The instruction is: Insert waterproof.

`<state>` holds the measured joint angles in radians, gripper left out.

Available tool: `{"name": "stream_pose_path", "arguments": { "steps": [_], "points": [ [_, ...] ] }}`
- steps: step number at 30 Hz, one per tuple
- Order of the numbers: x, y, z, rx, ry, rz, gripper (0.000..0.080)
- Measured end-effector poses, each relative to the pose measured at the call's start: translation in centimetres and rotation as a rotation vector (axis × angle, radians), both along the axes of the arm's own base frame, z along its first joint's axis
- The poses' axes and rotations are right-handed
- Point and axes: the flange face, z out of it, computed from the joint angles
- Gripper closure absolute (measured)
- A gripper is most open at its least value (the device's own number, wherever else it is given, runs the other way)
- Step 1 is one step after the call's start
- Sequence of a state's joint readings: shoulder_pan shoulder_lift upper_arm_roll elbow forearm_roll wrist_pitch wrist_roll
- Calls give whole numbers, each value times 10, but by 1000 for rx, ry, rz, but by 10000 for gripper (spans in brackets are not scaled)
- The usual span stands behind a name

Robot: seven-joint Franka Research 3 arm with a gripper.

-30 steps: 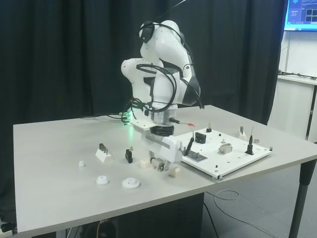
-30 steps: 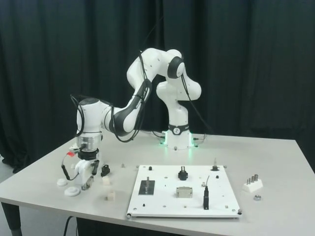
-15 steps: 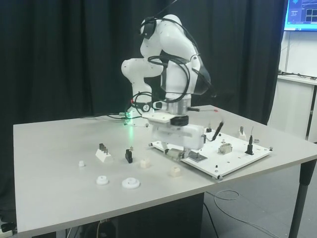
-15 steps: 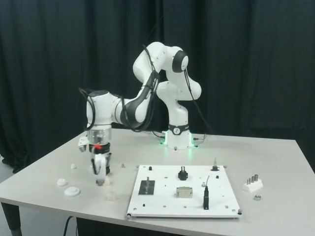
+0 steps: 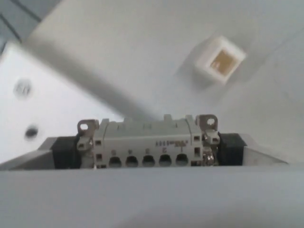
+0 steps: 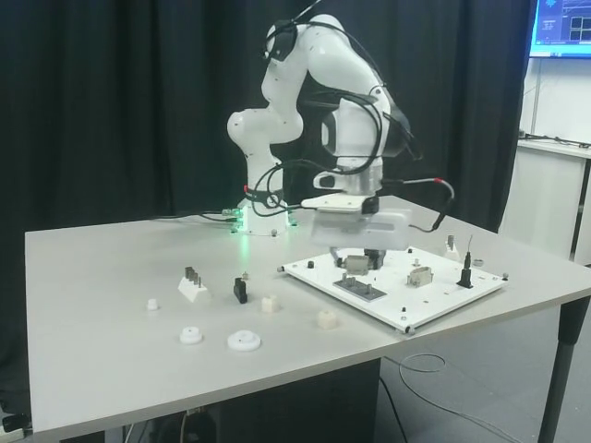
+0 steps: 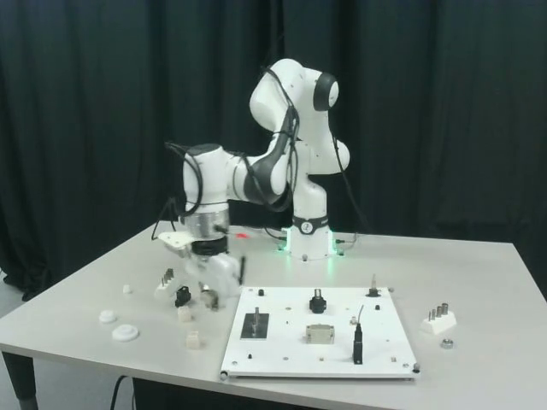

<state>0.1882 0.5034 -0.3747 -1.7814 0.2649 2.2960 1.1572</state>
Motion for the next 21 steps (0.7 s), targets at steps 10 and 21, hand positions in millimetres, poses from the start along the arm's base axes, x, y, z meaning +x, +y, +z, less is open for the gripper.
{"name": "stream_pose_path", "arguments": {
  "steps": [10,21],
  "points": [
    [-18,58,3,13,2,228,183],
    [-34,113,2,3,-1,405,183]
  ]
}}
